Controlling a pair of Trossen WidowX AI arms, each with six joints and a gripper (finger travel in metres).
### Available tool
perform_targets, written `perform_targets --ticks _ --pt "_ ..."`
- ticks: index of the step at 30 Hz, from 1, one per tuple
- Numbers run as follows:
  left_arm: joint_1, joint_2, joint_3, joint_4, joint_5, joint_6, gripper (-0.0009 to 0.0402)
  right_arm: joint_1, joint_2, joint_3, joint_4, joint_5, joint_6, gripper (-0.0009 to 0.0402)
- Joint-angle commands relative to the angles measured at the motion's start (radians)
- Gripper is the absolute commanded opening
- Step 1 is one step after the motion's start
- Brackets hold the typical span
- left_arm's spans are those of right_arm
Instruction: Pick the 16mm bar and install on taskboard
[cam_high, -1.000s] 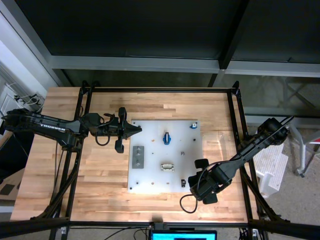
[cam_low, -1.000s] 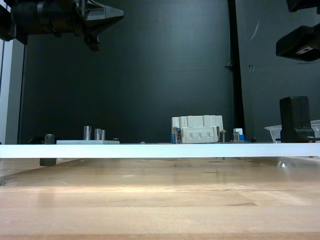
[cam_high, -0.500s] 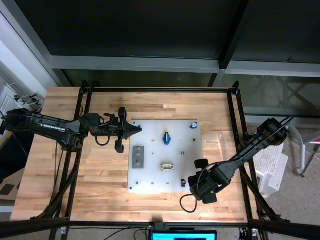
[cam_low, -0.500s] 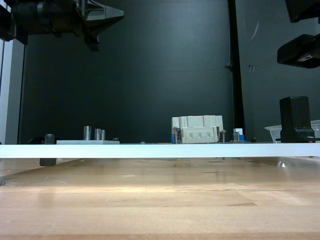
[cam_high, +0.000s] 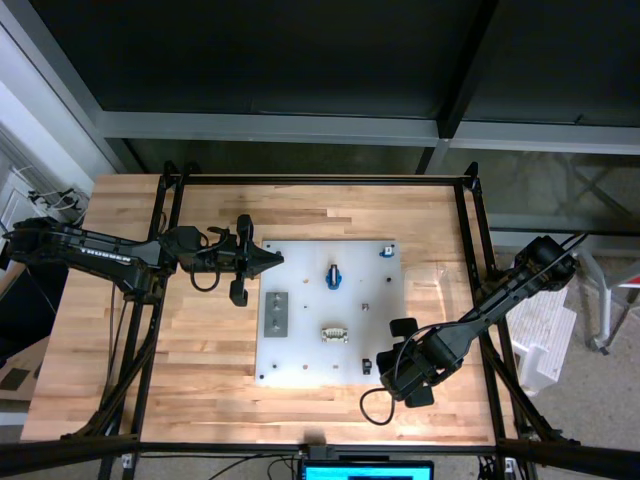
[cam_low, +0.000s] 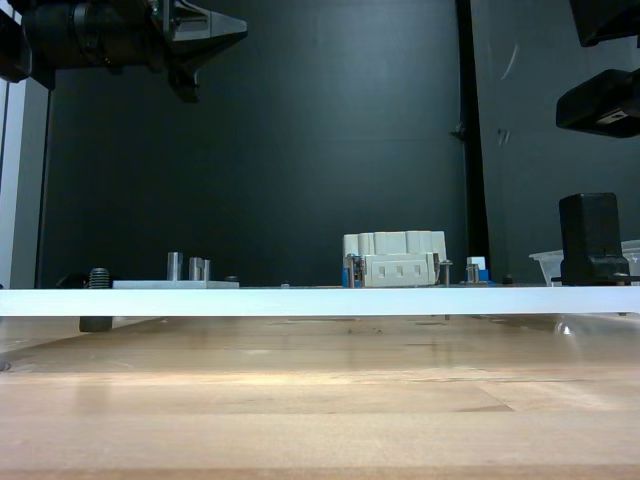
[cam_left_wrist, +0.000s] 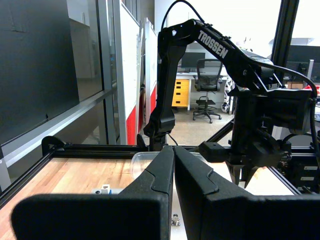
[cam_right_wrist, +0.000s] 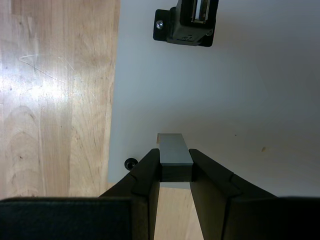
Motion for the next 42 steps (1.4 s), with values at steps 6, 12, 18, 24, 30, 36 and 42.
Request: perform_targets --ticks 6,12,18,24,30,36,42 --pt "0.000 0.000 0.000 0.000 0.000 0.000 0.0000 0.002 0.003 -0.001 0.000 -0.004 0.035 0.0000" --pt "0.000 0.000 0.000 0.000 0.000 0.000 0.0000 0.005 0.003 -0.001 0.000 -0.007 0.061 0.0000" --pt "0.000 0.000 0.000 0.000 0.000 0.000 0.0000 0.008 0.003 -0.001 0.000 -0.008 0.089 0.0000" --pt "0.000 0.000 0.000 0.000 0.000 0.000 0.0000 0.010 0.003 -0.001 -0.002 -0.008 0.114 0.0000" --pt "0.000 0.000 0.000 0.000 0.000 0.000 0.0000 0.011 0.003 -0.001 -0.002 -0.007 0.117 0.0000" --pt "0.000 0.000 0.000 0.000 0.000 0.000 0.0000 0.011 0.003 -0.008 0.003 -0.007 0.117 0.0000" --pt "0.000 0.000 0.000 0.000 0.000 0.000 0.0000 0.011 0.003 -0.025 0.026 -0.007 0.117 0.0000"
